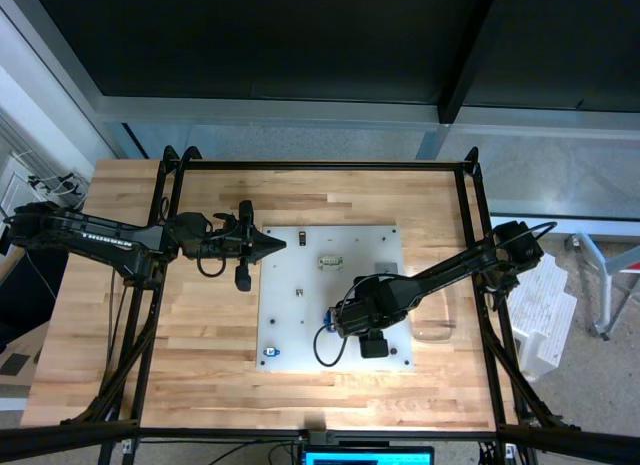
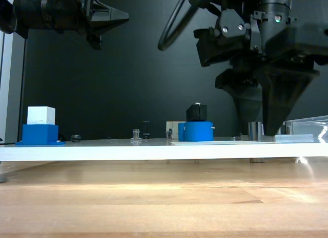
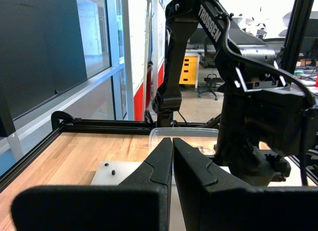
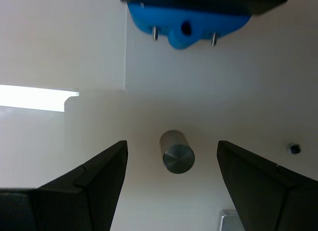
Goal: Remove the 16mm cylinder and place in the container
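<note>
Butcher-block table (image 1: 200, 385): standing inside a black metal frame (image 1: 320, 166), a dark panel (image 1: 280, 35) hanging behind. Glass wall panes (image 3: 94, 37) running alongside; yellow drawer cabinet (image 3: 189, 72) and office chair (image 3: 211, 84) sitting beyond on pale floor (image 3: 198, 106).

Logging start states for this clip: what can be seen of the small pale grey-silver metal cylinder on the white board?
The small grey-silver cylinder is a short, smooth round peg that looks like brushed metal, with a flat circular top. It stands upright on the white board and has not yet been removed. The right gripper is lowered around it, with an open finger on either side and a clear gap to each, so nothing grips it. The left gripper is shut and sits high near the board's left edge, far from the cylinder.
</note>
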### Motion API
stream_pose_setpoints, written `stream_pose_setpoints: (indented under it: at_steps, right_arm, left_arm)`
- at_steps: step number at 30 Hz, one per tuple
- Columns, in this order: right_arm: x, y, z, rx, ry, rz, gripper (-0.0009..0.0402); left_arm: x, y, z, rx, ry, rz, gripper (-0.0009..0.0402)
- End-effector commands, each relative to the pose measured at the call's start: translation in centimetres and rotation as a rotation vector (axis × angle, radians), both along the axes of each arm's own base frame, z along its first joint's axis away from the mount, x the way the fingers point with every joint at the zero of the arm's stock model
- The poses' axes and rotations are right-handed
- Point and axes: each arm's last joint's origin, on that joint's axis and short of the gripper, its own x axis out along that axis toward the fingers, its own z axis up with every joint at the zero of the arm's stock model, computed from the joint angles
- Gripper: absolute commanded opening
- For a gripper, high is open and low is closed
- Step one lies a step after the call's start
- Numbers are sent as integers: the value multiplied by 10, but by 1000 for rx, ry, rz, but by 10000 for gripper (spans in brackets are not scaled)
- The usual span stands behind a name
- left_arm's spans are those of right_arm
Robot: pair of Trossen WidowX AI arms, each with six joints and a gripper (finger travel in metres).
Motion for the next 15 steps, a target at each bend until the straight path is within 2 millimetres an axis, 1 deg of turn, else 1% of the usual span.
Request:
stream_pose_setpoints:
  at_steps: [1,4,15]
  right_arm:
    - [-1,0,-2,1,1,-1,249]
    - [0,0,-1,4,-8,-1,232]
    - [1,0,-1,4,-11,-1,134]
  left_arm:
    - [0,0,0,0,0,0,0]
    - [0,0,0,0,0,0,0]
    - [0,0,0,0,0,0,0]
